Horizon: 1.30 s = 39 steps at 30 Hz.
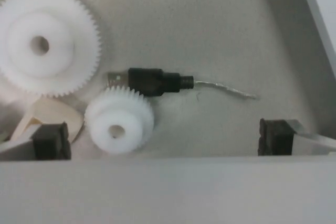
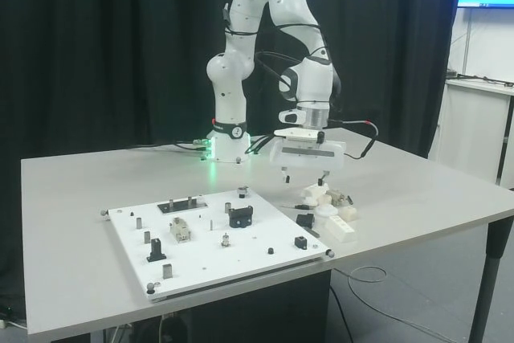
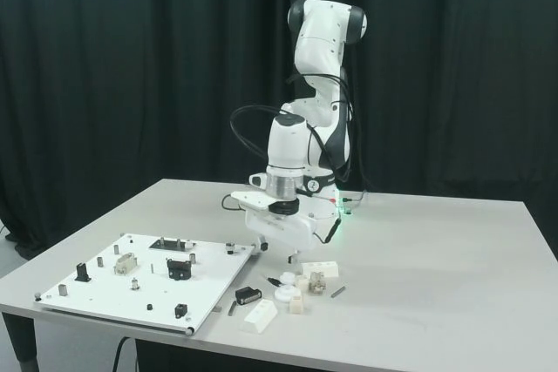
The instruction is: Remove round peg 3.
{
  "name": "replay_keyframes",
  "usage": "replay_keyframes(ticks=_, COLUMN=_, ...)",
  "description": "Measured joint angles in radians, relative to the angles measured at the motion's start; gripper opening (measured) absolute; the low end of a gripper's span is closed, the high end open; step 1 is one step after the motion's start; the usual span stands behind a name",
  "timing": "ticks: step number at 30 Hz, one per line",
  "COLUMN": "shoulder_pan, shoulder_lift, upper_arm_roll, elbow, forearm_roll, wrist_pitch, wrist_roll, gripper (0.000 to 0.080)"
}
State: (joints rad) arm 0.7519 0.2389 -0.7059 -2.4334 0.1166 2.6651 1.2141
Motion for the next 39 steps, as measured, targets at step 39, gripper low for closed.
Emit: replay_keyframes(ticks=39, shoulder_pan=-0.061, shoulder_lift=-0.028, upper_arm_roll=0.0, elbow=0.014, forearm_roll=-0.091, wrist_pitch=0.005, wrist_roll=0.023, gripper=0.08)
